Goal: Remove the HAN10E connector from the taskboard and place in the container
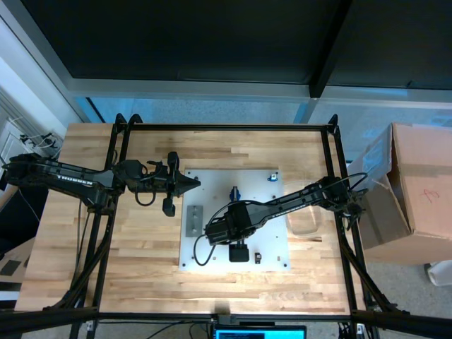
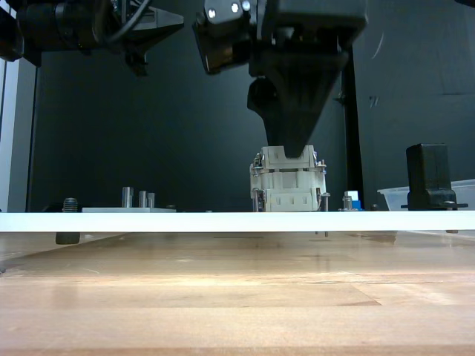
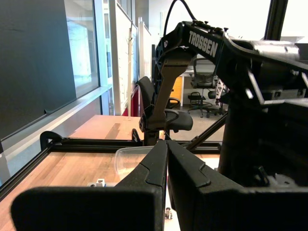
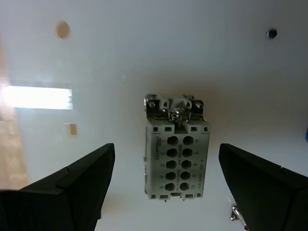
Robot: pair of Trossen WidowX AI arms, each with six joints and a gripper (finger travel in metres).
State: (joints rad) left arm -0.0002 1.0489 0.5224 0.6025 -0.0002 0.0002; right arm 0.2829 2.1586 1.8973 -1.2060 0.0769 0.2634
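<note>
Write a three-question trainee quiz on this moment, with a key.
1. True or false: the right end effector grips the HAN10E connector.
2. The left end effector is: A open, B shut, C out of view.
3. Fill in: the connector stands upright on the ____, not in the container.
Key: 1 false, it hangs open above the connector. 2 B, raised over the taskboard's left edge. 3 taskboard.

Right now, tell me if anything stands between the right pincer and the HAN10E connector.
Nothing visible does. The right pincer hangs open just above the HAN10E connector, which sits upright in its seat on the taskboard. The left pincer, shut, hovers over the board's far-left corner.
</note>
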